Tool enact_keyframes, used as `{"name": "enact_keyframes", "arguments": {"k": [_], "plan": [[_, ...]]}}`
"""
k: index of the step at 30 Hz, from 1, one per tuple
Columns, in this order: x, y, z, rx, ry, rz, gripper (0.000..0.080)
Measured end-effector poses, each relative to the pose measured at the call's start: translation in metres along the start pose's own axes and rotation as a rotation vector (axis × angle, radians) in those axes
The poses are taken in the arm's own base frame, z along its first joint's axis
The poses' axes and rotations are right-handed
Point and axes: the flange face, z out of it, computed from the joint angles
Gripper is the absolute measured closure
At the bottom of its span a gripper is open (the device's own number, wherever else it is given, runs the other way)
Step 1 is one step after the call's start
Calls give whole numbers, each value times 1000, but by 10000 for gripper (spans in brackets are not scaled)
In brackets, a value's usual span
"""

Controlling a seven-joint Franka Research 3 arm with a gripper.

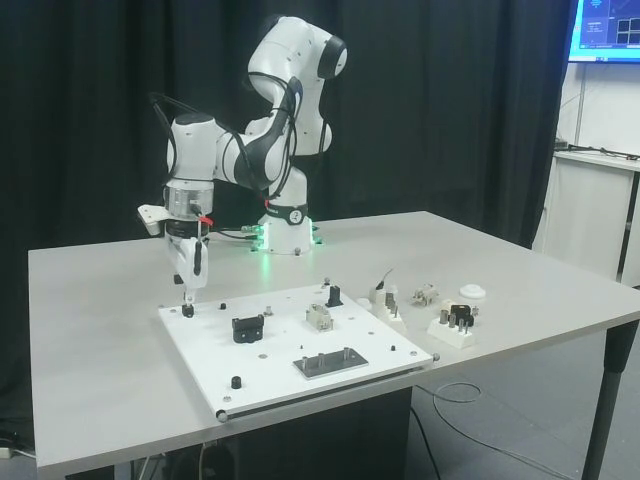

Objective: Pick USB.

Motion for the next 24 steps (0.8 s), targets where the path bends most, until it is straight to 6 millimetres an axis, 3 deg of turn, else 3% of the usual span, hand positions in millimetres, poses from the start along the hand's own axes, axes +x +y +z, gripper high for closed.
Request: {"name": "enact_keyframes", "arguments": {"k": [10, 24], "plan": [[-17, -4, -11, -19, -18, -23, 3], [-56, 0, -33, -67, -60, -37, 3]]}}
